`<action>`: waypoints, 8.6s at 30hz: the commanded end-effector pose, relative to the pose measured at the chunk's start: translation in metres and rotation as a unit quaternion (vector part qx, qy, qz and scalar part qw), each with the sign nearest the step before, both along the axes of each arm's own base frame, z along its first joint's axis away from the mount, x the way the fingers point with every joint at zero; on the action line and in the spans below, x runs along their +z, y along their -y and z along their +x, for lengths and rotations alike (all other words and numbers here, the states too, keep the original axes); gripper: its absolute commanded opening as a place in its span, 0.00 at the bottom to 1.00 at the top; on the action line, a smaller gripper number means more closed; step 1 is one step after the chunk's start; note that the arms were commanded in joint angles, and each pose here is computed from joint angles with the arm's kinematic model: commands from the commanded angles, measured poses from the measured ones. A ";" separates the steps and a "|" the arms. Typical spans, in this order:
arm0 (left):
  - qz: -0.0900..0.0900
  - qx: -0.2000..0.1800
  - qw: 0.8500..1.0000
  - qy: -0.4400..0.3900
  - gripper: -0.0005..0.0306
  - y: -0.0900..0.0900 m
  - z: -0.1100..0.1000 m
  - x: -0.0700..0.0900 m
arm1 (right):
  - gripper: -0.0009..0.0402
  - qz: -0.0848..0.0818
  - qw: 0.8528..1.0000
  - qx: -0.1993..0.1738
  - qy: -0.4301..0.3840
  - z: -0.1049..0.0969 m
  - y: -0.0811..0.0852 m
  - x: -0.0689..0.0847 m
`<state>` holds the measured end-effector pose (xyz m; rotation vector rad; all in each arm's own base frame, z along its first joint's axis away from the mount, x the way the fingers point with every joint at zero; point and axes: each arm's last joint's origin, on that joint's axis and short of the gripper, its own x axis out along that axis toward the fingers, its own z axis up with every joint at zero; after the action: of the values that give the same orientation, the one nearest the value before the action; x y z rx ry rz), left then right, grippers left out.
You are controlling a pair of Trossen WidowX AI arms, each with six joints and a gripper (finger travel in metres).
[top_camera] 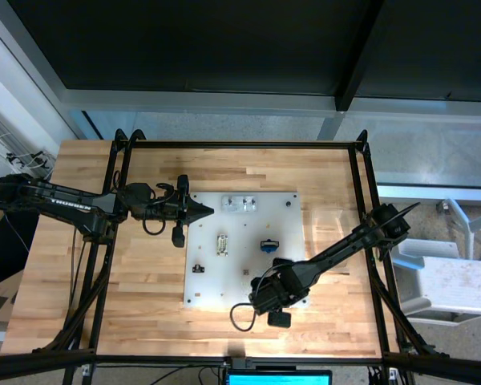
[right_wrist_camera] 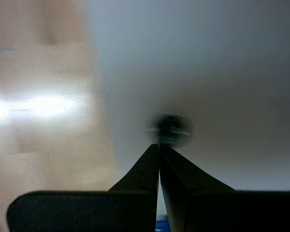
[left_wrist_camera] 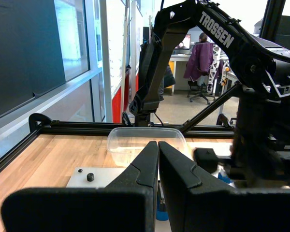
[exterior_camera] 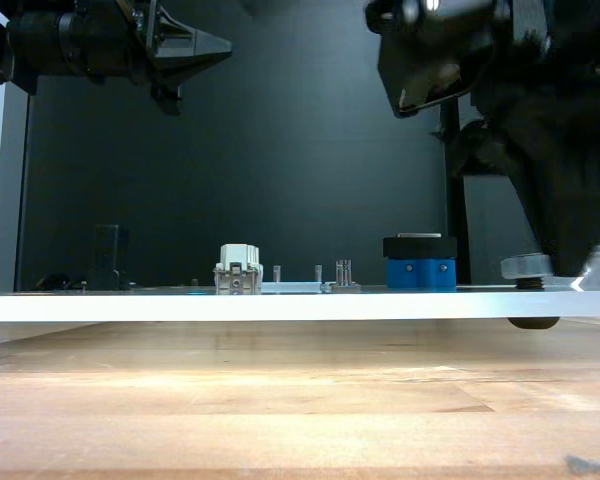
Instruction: Unfasten the M12 fastener and place in the container
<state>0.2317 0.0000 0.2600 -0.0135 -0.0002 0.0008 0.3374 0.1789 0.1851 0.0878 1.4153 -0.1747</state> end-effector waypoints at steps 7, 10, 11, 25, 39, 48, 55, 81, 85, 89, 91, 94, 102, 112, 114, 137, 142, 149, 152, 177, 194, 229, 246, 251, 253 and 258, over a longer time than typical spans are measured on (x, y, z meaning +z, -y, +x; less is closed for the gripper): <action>0.000 0.000 1.000 0.000 0.02 0.000 0.000 0.000 | 0.02 -0.031 0.998 -0.046 0.009 -0.003 0.005 0.016; 0.000 0.000 1.000 0.000 0.02 0.000 0.000 0.000 | 0.02 -0.008 0.997 -0.079 0.004 -0.003 0.003 0.020; 0.000 0.000 1.000 0.000 0.02 0.000 0.000 0.000 | 0.02 0.001 0.995 -0.099 0.004 -0.002 0.003 0.022; 0.000 0.000 1.000 0.000 0.02 0.000 0.000 0.000 | 0.04 0.064 0.968 -0.244 0.015 0.004 -0.003 0.041; 0.000 0.000 1.000 0.000 0.02 0.000 0.000 0.000 | 0.52 0.036 0.995 -0.097 0.008 0.009 -0.005 0.029; 0.000 0.000 1.000 0.000 0.02 0.000 0.000 0.000 | 0.59 0.027 0.998 -0.052 0.002 0.012 -0.008 0.015; 0.000 0.000 1.000 0.000 0.02 0.000 0.000 0.000 | 0.60 0.028 0.998 -0.049 0.004 0.012 -0.009 0.006; 0.000 0.000 1.000 0.000 0.02 0.000 0.000 0.000 | 0.59 0.015 0.999 -0.037 -0.003 0.010 -0.006 -0.002; 0.000 0.000 1.000 0.000 0.02 0.000 0.000 0.000 | 0.55 0.014 0.999 -0.033 -0.003 0.010 -0.006 -0.002; 0.000 0.000 1.000 0.000 0.02 0.000 0.000 0.000 | 0.47 0.015 0.999 -0.030 -0.002 0.010 -0.006 -0.002; 0.000 0.000 1.000 0.000 0.02 0.000 0.000 0.000 | 0.43 0.015 0.999 -0.030 -0.002 0.010 -0.006 -0.002; 0.000 0.000 1.000 0.000 0.02 0.000 0.000 0.000 | 0.38 0.015 0.999 -0.030 -0.001 0.010 -0.006 -0.002; 0.000 0.000 1.000 0.000 0.02 0.000 0.000 0.000 | 0.22 0.019 0.999 -0.029 0.001 0.010 -0.006 -0.002; 0.000 0.000 1.000 0.000 0.02 0.000 0.000 0.000 | 0.08 0.019 1.000 -0.015 0.001 0.010 -0.007 -0.002; 0.000 0.000 1.000 0.000 0.02 0.000 0.000 0.000 | 0.07 0.020 1.000 0.006 -0.002 0.010 -0.007 -0.001; 0.000 0.000 1.000 0.000 0.02 0.000 0.000 0.000 | 0.07 0.030 0.983 0.175 0.037 0.002 0.007 0.044; 0.000 0.000 1.000 0.000 0.02 0.000 0.000 0.000 | 0.07 0.043 0.991 0.115 0.059 -0.002 0.026 0.068; 0.000 0.000 1.000 0.000 0.02 0.000 0.000 0.000 | 0.07 0.031 0.994 0.096 0.049 -0.014 0.054 0.085; 0.000 0.000 1.000 0.000 0.02 0.000 0.000 0.000 | 0.07 0.027 0.993 0.101 0.049 -0.020 0.063 0.087; 0.000 0.000 1.000 0.000 0.02 0.000 0.000 0.000 | 0.07 0.014 0.998 0.059 0.017 -0.109 0.130 0.065; 0.000 0.000 1.000 0.000 0.02 0.000 0.000 0.000 | 0.07 0.012 0.999 0.048 0.001 -0.169 0.147 0.038; 0.000 0.000 1.000 0.000 0.02 0.000 0.000 0.000 | 0.39 0.001 0.999 0.032 0.001 -0.189 0.154 0.029; 0.000 0.000 1.000 0.000 0.02 0.000 0.000 0.000 | 0.40 0.001 0.999 0.032 0.002 -0.189 0.154 0.029; 0.000 0.000 1.000 0.000 0.02 0.000 0.000 0.000 | 0.40 0.001 0.999 0.032 0.003 -0.189 0.154 0.029; 0.000 0.000 1.000 0.000 0.02 0.000 0.000 0.000 | 0.39 0.001 0.999 0.032 0.003 -0.189 0.154 0.029; 0.000 0.000 1.000 0.000 0.02 0.000 0.000 0.000 | 0.39 0.001 0.999 0.032 0.004 -0.189 0.153 0.029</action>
<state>0.2317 0.0000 0.2599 -0.0132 0.0002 0.0011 0.1485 0.0253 0.2141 0.0452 1.4084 -0.1199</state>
